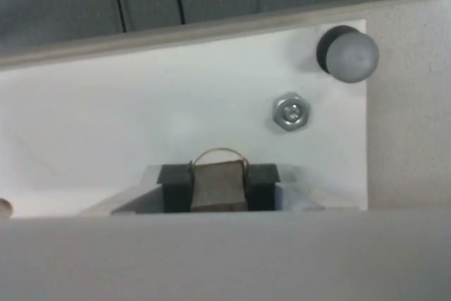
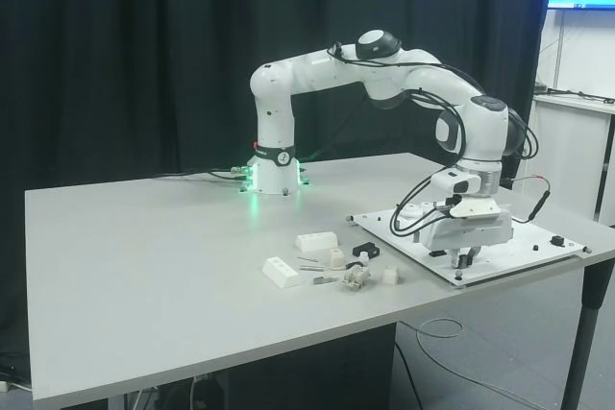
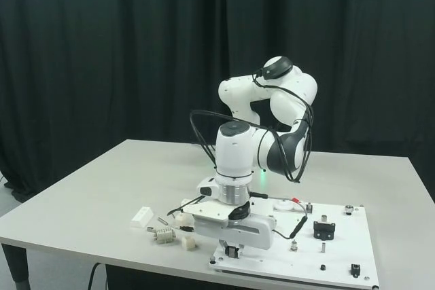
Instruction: Remove square peg 4.
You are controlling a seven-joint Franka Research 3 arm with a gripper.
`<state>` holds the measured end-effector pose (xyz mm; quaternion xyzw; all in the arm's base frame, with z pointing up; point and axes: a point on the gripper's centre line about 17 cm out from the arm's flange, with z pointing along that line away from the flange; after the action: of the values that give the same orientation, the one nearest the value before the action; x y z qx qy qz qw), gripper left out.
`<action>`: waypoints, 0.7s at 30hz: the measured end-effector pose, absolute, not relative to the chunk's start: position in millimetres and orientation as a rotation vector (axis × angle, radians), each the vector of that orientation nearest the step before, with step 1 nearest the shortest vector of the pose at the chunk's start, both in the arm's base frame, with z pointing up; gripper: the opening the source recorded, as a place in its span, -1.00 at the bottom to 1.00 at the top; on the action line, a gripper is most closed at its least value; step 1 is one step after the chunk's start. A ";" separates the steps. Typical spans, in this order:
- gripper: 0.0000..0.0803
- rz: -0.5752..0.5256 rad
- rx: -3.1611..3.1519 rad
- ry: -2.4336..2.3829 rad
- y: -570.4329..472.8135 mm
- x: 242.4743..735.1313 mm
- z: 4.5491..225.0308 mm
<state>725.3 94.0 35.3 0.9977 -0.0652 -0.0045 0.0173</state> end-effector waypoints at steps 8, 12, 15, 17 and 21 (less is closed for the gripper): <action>-0.61 -0.019 3.110 -0.210 94.1 725.2 41.8; -0.61 -0.021 3.113 -0.213 94.0 725.0 45.0; -0.61 -0.021 3.114 -0.214 93.9 725.0 46.9; -0.61 -0.022 3.114 -0.214 93.9 724.9 47.9; -0.61 -0.023 3.115 -0.215 93.9 724.8 49.8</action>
<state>724.8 93.9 49.8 0.9976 -0.0688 -0.0073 0.0098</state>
